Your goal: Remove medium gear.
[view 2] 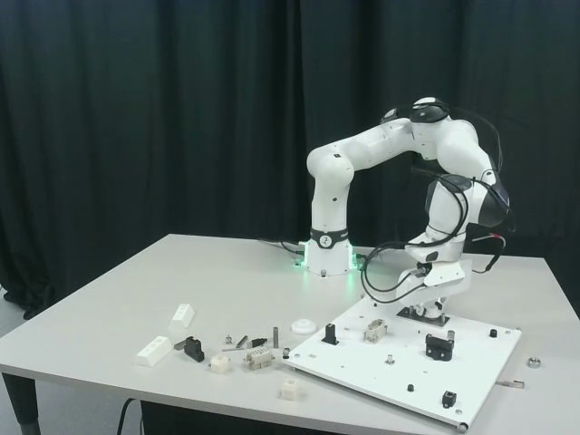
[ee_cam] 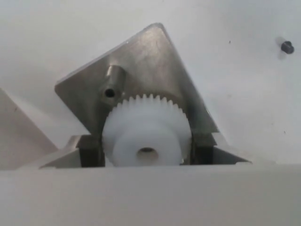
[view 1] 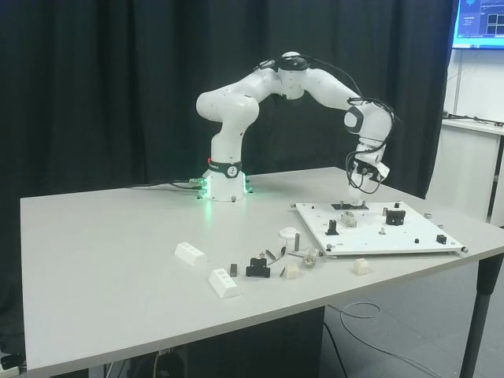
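We are in a robotics lab. A white arm [view 1: 291, 87] is bolted to a grey table [view 1: 102, 244], its base lit green, with cables trailing behind. Black curtains [view 2: 163, 109] close off the whole background. A white board [view 2: 408, 367] of mounted fixtures lies on the table, with small loose parts [view 1: 268, 268] scattered beside it. In the first room view, a lit screen [view 1: 480, 24] shows at the upper corner.
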